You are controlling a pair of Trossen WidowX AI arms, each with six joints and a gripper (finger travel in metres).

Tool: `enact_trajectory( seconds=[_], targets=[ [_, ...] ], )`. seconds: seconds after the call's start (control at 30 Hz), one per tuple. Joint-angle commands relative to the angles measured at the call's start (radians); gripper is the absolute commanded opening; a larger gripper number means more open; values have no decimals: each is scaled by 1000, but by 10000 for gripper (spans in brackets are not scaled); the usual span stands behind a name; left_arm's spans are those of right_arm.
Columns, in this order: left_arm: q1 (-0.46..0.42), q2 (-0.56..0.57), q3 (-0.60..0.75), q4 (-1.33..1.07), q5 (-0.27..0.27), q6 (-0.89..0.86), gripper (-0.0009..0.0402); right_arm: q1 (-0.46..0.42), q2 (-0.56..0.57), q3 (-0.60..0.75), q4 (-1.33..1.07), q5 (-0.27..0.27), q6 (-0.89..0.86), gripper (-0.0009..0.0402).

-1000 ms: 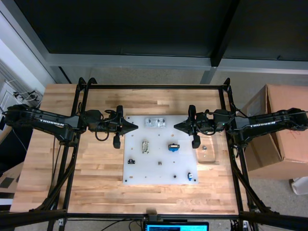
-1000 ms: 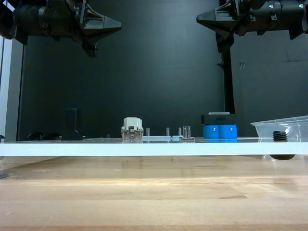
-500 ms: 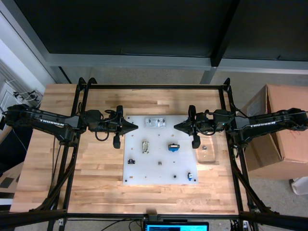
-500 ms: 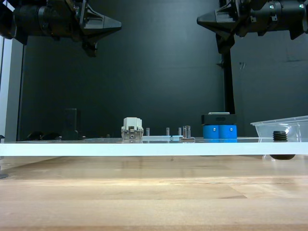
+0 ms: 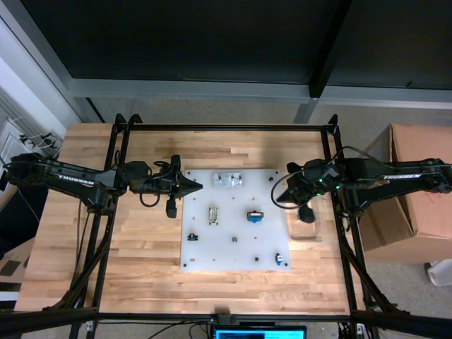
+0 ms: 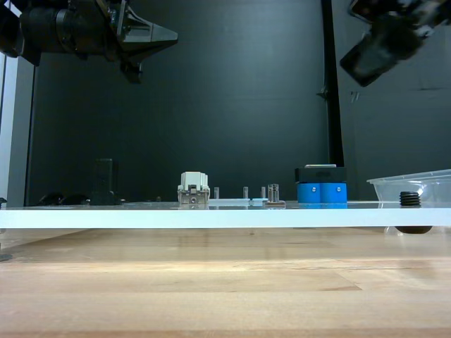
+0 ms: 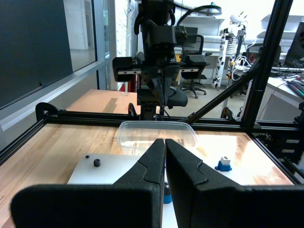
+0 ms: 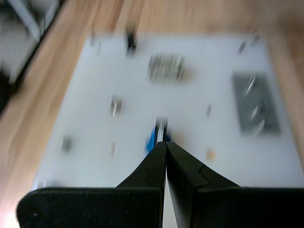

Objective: Pick the M12 nut and place it on its threads and fasten

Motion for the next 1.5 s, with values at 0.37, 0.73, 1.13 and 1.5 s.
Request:
enact_trajectory(
  seconds=[0.37, 0.73, 1.13, 1.5],
  targets=[
    [0, 0, 0, 0, 0, 0, 0, 0, 43, 140, -532, -6, -526, 0],
    [0, 0, 0, 0, 0, 0, 0, 5, 160, 136, -692, 16, -772, 12],
    [0, 0, 0, 0, 0, 0, 0, 80, 219, 45, -527, 100, -1166, 120],
    [0, 0, 0, 0, 0, 0, 0, 182, 272, -57, -441, 156, -1498, 170]
  ],
)
